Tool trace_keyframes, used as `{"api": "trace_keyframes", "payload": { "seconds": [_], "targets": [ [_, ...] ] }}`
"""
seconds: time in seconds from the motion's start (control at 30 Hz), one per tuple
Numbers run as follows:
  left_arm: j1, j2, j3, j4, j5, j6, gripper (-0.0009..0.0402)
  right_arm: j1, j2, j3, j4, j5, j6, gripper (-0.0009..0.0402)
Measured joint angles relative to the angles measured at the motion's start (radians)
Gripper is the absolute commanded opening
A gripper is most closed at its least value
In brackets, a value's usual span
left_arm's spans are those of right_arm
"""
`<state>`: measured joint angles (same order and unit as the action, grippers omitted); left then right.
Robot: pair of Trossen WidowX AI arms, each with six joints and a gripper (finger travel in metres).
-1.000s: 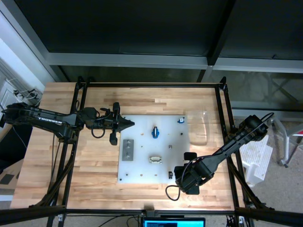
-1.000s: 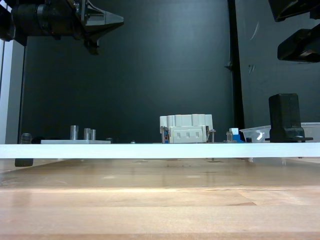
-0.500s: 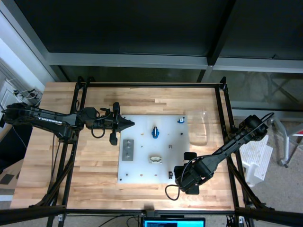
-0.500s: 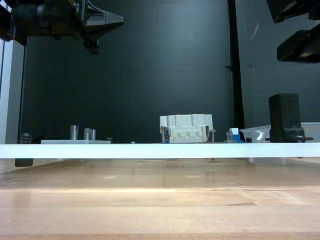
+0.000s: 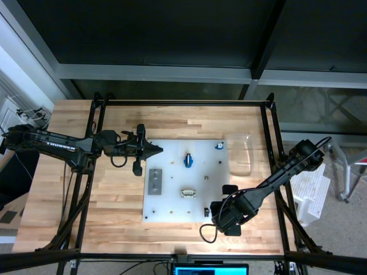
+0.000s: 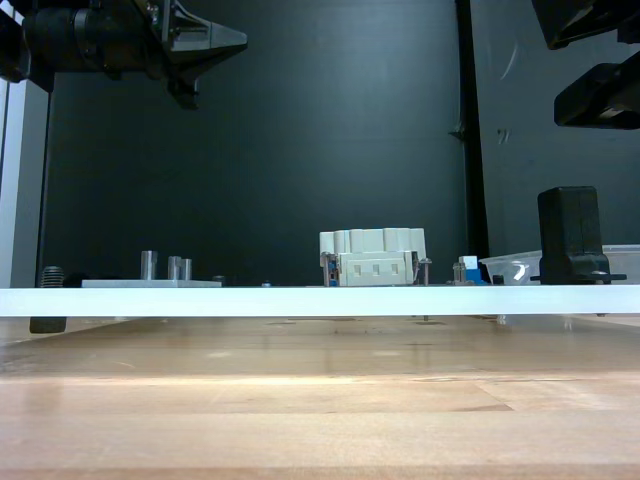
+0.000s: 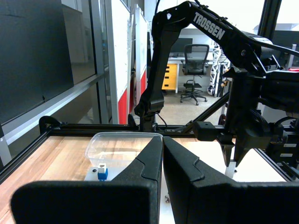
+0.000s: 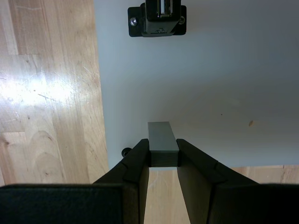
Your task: Pick the 16mm bar and install on taskboard
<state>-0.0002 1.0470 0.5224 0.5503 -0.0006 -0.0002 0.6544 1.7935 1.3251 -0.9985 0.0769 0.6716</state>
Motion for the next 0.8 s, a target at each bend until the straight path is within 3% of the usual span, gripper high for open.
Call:
{"api": "trace_keyframes", "payload": {
  "seconds": [0.8],
  "targets": [
    [0.000, 0.000, 0.000, 0.000, 0.000, 0.000, 0.0000, 0.000, -0.001, -0.063, 0.077, 0.016, -0.008, 0.0000]
  ]
}}
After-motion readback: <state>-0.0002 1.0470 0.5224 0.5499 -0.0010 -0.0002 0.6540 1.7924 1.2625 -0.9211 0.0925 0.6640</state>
